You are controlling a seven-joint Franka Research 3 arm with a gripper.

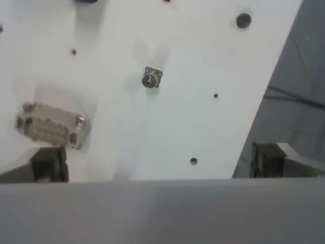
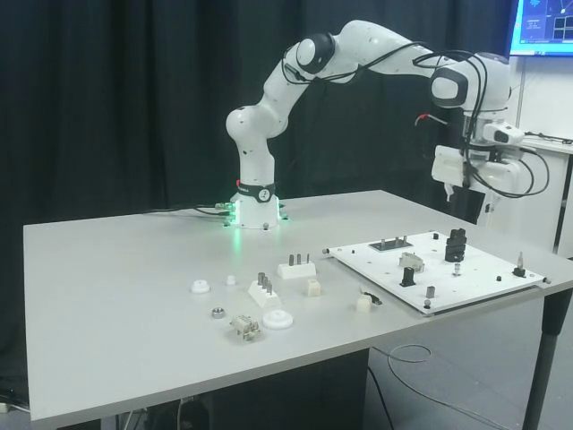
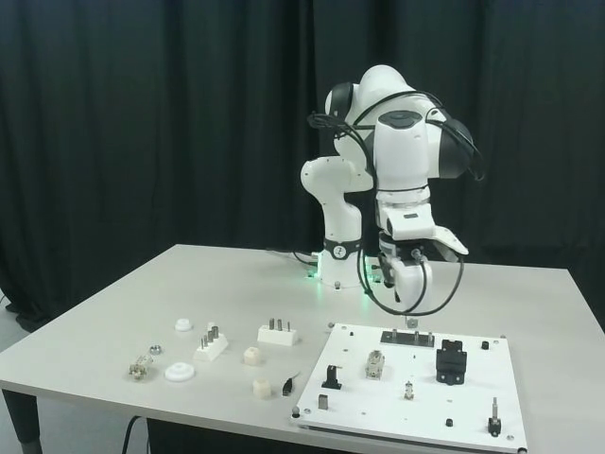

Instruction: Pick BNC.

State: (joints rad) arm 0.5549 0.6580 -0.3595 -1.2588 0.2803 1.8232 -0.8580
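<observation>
- On the left part of the grey table [image 3: 113, 312] lie loose small parts: white pin blocks [image 3: 210, 345], a white gear [image 3: 180, 373] and a small metal connector [image 3: 140, 369]. None of these is the task's thing.
- To the right of them lies the white board [image 3: 473, 416], near the table's near edge, with several fittings mounted on it.
- On the board's left half stands a multi-pin rectangular connector [image 1: 51, 126], with a black bracket [image 3: 332, 376] further left and nearer.
- Just right of that connector sits the BNC [image 1: 152, 78], a small metal socket on a square flange. It stands upright on the board, with nothing touching it.
- Further right on the board stands a black block [image 3: 451, 362].
- The gripper [image 1: 158, 161] hangs well above the far edge of the board and looks down on it. Its jaws stand wide apart and hold nothing; in the wrist view one black fingertip shows over the board and the other beyond its edge.
- The arm's base [image 3: 340, 274] is far behind the board, with a green light at its foot.
- Progress, as I judge it: the pick has hardly begun. The claw is spread and the BNC is in sight of the wrist camera, but it is not between the fingertips.
- What is left: bring the claw over the BNC, come down around it, close on it and lift it.
</observation>
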